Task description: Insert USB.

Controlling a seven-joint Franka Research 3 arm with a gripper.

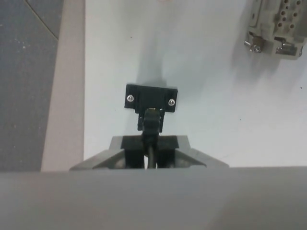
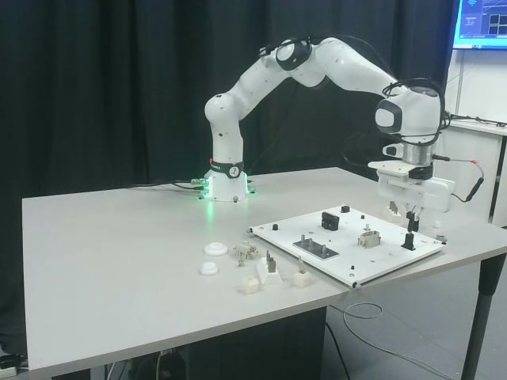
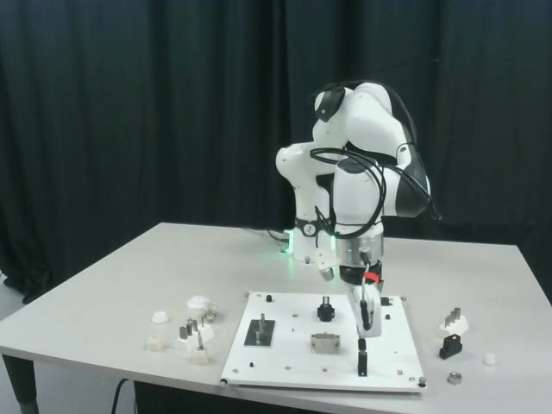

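My gripper (image 1: 150, 154) hangs straight above the near right corner of the white board (image 1: 225, 96), shut on a black USB plug (image 1: 151, 122) that points down. Directly under the plug sits the black socket block (image 1: 150, 97) with two screws. The plug's tip meets the top of the block; whether it is seated inside cannot be told. In the first room view the gripper (image 2: 410, 210), the plug (image 2: 410, 225) and the socket block (image 2: 409, 242) stand in one upright line. The second room view shows the same line: gripper (image 3: 362, 328), plug (image 3: 361, 348), socket block (image 3: 362, 368).
On the board (image 2: 348, 265) also stand a grey multi-pin connector (image 1: 277, 26), a black mount (image 2: 329, 219) and a grey plate with a peg (image 2: 315, 249). Small white and grey parts (image 2: 242, 255) lie on the table left of the board. A black part (image 3: 448, 347) lies right of it.
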